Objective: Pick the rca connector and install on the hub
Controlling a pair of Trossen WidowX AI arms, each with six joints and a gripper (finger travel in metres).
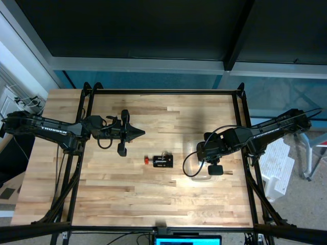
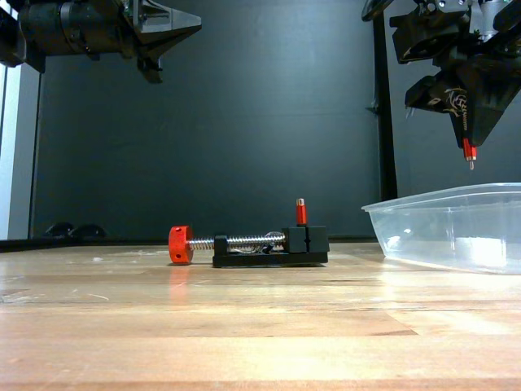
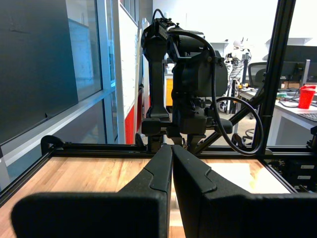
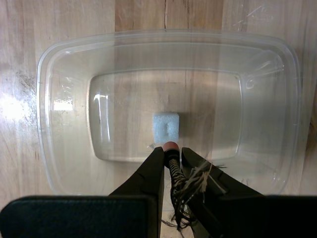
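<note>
The hub (image 1: 163, 162) is a small black block with a red stub at its left end, lying mid-table. In the low view the hub (image 2: 270, 243) shows a threaded rod, a red knob and an upright red pin. My right gripper (image 4: 171, 151) hangs over the clear tray, shut on the rca connector (image 4: 171, 146), a red-tipped plug with frayed braid behind it. From the low view, the rca connector (image 2: 468, 152) points straight down above the tray, right of the hub. My left gripper (image 1: 139, 133) is shut and empty, held high at the left, away from the hub.
The clear plastic tray (image 2: 423, 213) sits right of the hub, with a small white foam square (image 4: 166, 125) on its floor. A black frame rail (image 1: 163, 92) borders the table. In the left wrist view the right arm (image 3: 190, 84) faces me across the table.
</note>
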